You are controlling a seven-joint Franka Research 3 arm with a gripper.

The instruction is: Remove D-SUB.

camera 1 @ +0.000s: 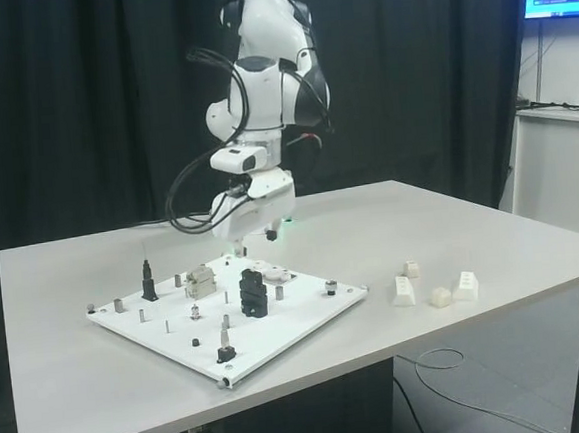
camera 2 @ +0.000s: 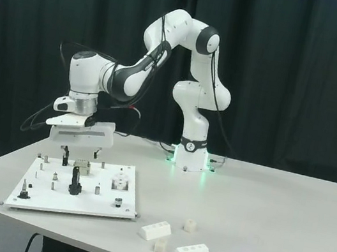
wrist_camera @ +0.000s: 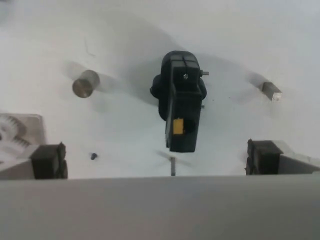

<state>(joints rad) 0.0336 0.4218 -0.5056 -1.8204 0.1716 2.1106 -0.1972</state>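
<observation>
The D-SUB connector (wrist_camera: 180, 100) is a black plug standing upright on the white board (wrist_camera: 125, 40), with a small label on its side. It stands near the board's middle in both room views (camera 1: 252, 293) (camera 2: 75, 183). My gripper (wrist_camera: 155, 159) hangs above the board, clear of the connector, and is open. Its two black fingertips (wrist_camera: 48, 160) are spread wide, with the connector lying between them further down. In the room views the gripper (camera 1: 254, 241) (camera 2: 82, 149) hovers a short way over the board (camera 1: 307, 310), a little behind the connector.
On the board near the connector are a grey cylinder peg (wrist_camera: 85, 83), a small metal block (wrist_camera: 271, 90), white gears (wrist_camera: 12, 132) and a thin pin (wrist_camera: 172, 164). Other black plugs (camera 1: 148, 284) (camera 1: 225, 354) stand on the board. Several white blocks (camera 1: 436, 290) lie on the grey table.
</observation>
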